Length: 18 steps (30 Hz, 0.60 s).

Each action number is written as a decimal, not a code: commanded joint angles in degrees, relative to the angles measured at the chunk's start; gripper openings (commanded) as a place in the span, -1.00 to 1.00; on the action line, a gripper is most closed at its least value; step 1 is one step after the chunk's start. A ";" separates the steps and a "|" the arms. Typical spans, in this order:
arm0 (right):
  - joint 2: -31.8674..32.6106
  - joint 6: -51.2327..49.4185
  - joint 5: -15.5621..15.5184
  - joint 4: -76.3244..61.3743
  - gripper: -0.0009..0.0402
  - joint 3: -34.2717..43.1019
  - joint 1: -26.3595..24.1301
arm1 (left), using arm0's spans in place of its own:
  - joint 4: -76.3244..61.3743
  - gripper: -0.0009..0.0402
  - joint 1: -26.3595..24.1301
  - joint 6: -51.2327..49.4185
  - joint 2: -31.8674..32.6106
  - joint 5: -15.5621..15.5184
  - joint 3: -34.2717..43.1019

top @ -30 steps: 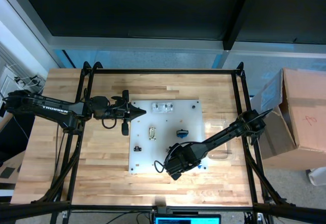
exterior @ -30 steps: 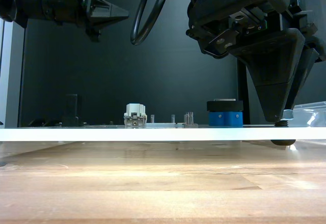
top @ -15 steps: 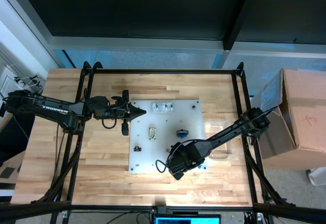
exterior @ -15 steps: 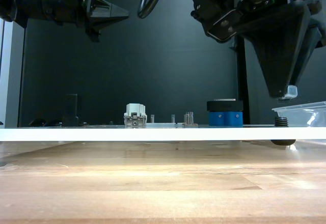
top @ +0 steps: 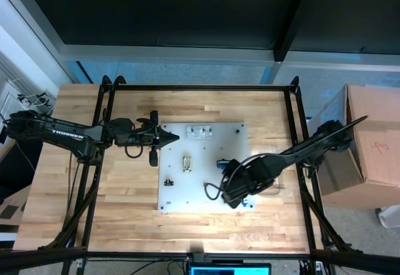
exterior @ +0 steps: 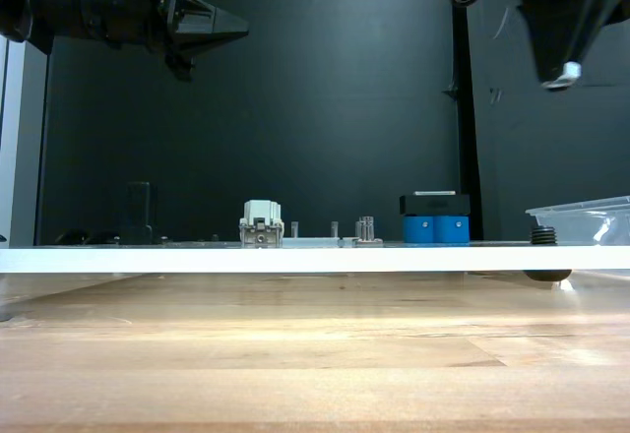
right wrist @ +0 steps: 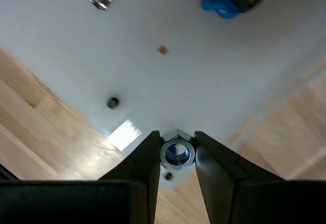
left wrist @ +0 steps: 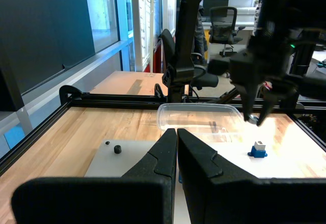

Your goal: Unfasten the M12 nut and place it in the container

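Note:
The small silver nut (right wrist: pixel 177 154) is held between the fingers of my right gripper (right wrist: pixel 177 137), which is shut on it. In the low view the right gripper (exterior: pixel 563 74) hangs high above the board with the nut (exterior: pixel 568 71) at its tip. Far below it the black ribbed stud (exterior: pixel 542 236) stands bare. From above, the right gripper (top: pixel 240 192) is over the board's near right part, beside the clear container (top: pixel 278 190). My left gripper (top: pixel 174 138) hovers shut above the board's left edge, holding nothing.
On the white board (top: pixel 187 190) stand a blue connector block (exterior: pixel 434 228), a grey connector (exterior: pixel 261 226) and small silver posts (exterior: pixel 366 228). A black post (left wrist: pixel 117 149) stands at the far corner. A cardboard box (top: pixel 369 144) sits off the table's right side.
My right gripper has risen from the stud with the nut in its fingers and moved right and away, toward the container. The stud now stands bare. The left arm has not moved.

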 commanded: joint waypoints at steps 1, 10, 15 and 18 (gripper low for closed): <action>-4.22 0.02 0.00 -0.44 -0.88 -4.04 -0.26 | 0.04 -0.96 0.02 0.02 0.02 0.00 0.00; -17.70 0.35 -0.26 0.70 -0.88 -19.89 -1.88 | 0.02 -0.96 0.00 0.02 0.02 0.02 0.00; -23.30 0.24 -0.52 1.20 -0.88 -25.88 -2.27 | 0.02 -0.96 0.00 0.02 0.02 0.02 0.00; -24.22 0.09 -0.48 1.25 -0.88 -28.06 -2.27 | 0.02 -0.96 0.02 0.02 0.02 0.02 0.00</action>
